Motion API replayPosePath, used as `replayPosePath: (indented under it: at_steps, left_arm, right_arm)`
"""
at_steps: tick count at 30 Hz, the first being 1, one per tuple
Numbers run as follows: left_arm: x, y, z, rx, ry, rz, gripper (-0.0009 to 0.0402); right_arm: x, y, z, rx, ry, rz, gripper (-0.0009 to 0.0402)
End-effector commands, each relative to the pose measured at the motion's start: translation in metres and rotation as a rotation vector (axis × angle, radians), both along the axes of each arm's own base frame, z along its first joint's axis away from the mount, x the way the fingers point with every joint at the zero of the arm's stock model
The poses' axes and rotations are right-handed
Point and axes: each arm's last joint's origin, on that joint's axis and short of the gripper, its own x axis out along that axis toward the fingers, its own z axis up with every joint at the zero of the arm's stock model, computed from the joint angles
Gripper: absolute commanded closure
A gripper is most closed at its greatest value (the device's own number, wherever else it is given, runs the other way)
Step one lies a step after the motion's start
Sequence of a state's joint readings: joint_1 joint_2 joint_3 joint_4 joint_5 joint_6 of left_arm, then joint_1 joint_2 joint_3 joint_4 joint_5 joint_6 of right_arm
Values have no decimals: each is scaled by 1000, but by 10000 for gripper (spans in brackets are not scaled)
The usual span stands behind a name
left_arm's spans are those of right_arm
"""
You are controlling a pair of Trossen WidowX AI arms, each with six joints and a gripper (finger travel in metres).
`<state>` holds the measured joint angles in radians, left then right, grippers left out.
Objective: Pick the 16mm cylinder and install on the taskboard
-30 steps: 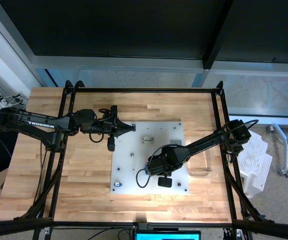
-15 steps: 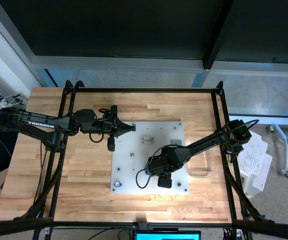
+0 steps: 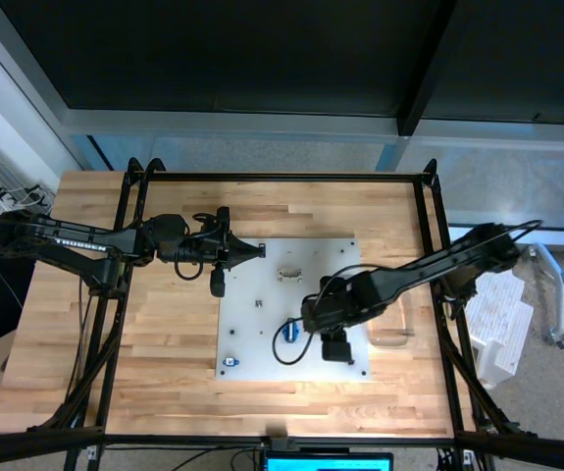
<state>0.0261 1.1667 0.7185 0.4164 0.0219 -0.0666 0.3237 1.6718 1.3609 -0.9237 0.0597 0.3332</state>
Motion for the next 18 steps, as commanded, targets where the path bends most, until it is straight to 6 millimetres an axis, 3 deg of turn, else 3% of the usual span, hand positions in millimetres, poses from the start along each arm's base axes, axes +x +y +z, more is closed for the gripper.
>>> replayPosePath:
  at_steps: [1, 18]
  left_arm:
    - [0, 0, 0, 0, -1, 0, 393]
    - [0, 0, 0, 0, 0, 0, 393]
  right_arm:
    - [-14, -15, 7, 3, -52, -2, 252]
    - [-69, -87, 65, -57, -692, -59, 360]
